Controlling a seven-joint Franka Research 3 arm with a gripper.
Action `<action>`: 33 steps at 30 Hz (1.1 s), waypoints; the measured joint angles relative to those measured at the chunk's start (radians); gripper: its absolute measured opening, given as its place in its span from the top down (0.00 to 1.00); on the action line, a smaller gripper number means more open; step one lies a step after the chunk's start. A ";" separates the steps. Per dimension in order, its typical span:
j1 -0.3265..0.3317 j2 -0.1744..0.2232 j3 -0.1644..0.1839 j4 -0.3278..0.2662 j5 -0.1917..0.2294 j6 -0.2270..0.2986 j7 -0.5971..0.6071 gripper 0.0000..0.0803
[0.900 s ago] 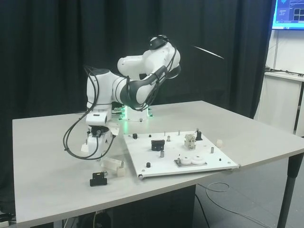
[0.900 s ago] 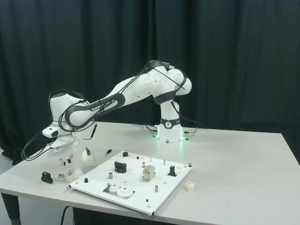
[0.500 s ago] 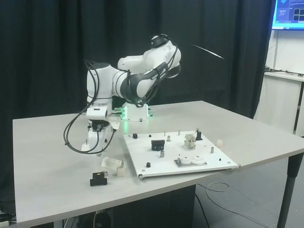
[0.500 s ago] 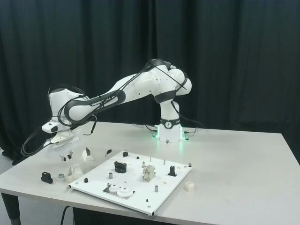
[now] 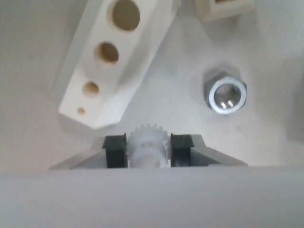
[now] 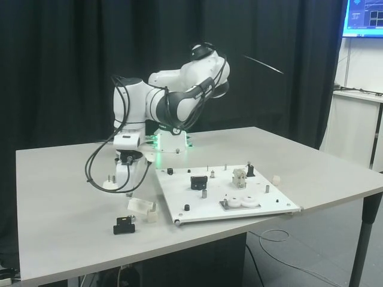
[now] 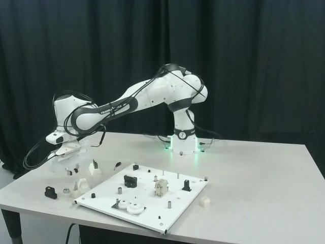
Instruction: Insert small gear.
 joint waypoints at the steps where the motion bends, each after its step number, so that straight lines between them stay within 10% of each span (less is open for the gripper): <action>1: 0.002 0.000 0.000 0.001 0.002 -0.004 0.005 0.76; 16: 0.088 0.000 -0.028 0.019 0.051 -0.112 0.122 0.76; 33: 0.269 0.025 -0.139 0.025 0.139 -0.196 0.227 0.76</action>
